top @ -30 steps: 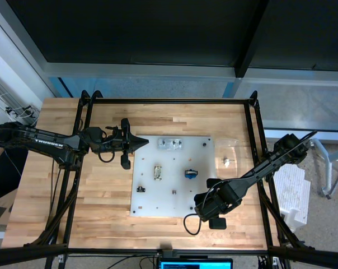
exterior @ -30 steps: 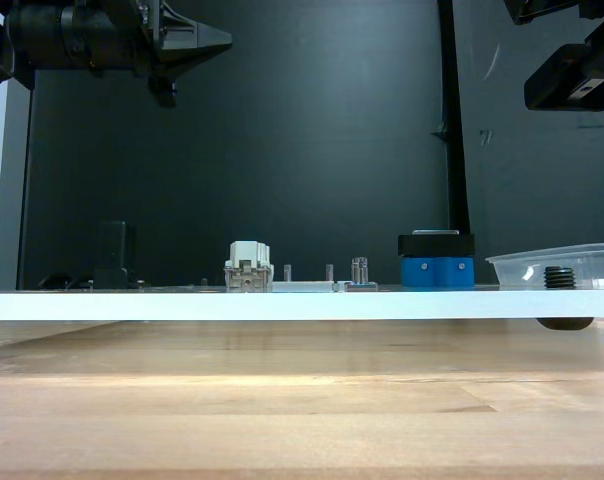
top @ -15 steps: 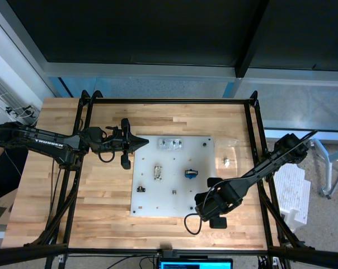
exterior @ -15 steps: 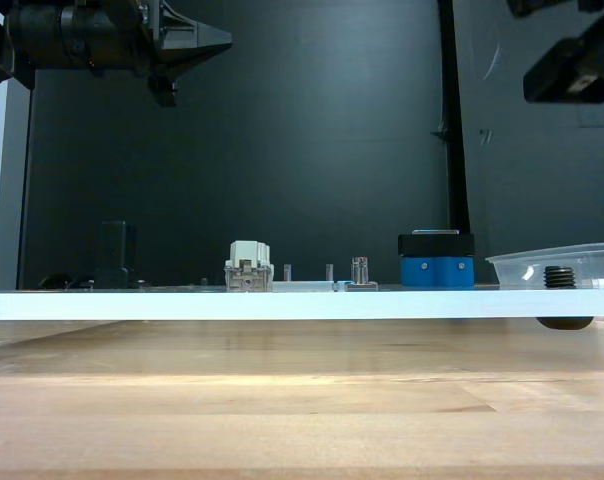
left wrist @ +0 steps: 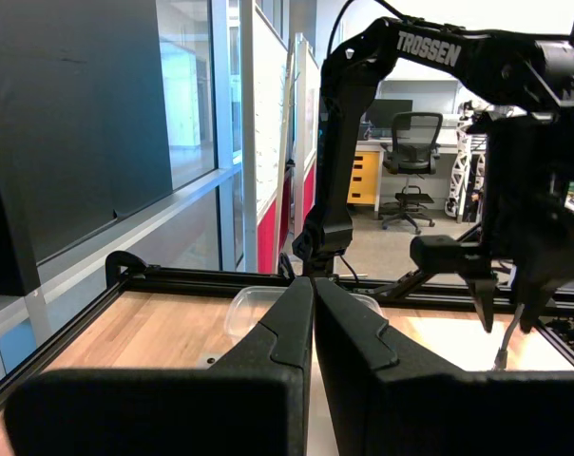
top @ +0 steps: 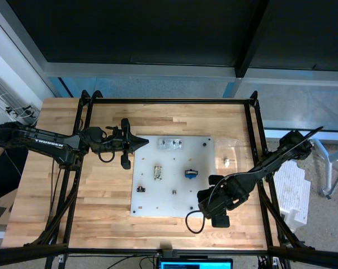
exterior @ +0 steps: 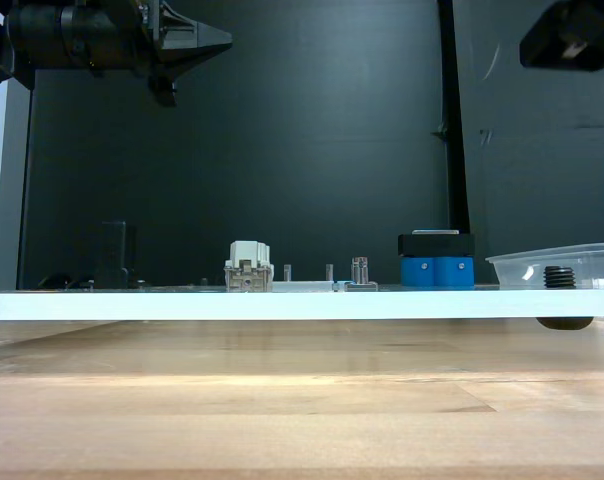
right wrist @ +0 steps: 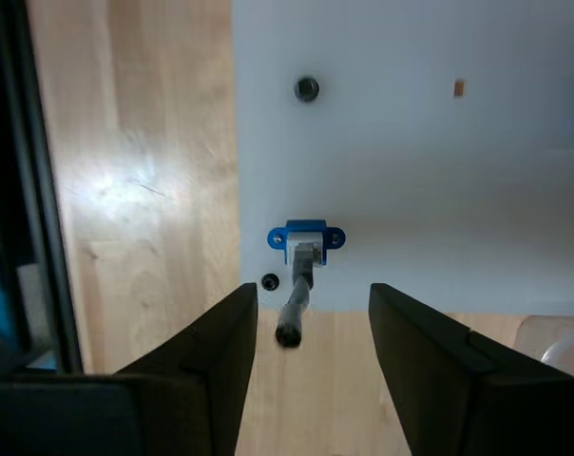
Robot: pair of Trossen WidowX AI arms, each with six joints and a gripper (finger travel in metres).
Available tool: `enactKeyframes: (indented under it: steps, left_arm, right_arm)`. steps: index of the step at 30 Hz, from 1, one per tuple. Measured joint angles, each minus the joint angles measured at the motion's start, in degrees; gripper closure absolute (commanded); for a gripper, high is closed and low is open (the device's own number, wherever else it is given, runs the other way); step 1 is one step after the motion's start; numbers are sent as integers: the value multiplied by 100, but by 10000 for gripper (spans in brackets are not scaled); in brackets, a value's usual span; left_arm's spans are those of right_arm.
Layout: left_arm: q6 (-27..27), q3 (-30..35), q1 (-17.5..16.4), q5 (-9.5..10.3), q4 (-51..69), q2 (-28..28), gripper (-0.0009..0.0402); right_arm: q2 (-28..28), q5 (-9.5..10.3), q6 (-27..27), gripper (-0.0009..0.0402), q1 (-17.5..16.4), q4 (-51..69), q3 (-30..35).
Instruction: Pick the RJ45 connector and install on taskboard
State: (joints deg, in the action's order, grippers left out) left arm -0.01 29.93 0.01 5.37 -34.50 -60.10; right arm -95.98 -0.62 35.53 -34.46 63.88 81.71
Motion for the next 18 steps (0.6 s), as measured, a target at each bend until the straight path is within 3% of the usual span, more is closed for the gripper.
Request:
enactKeyframes:
  steps: [18]
  left_arm:
    - [0,2,0,0,0,0,393]
  right_arm:
    - [177,15,61,222,-31,-52,68]
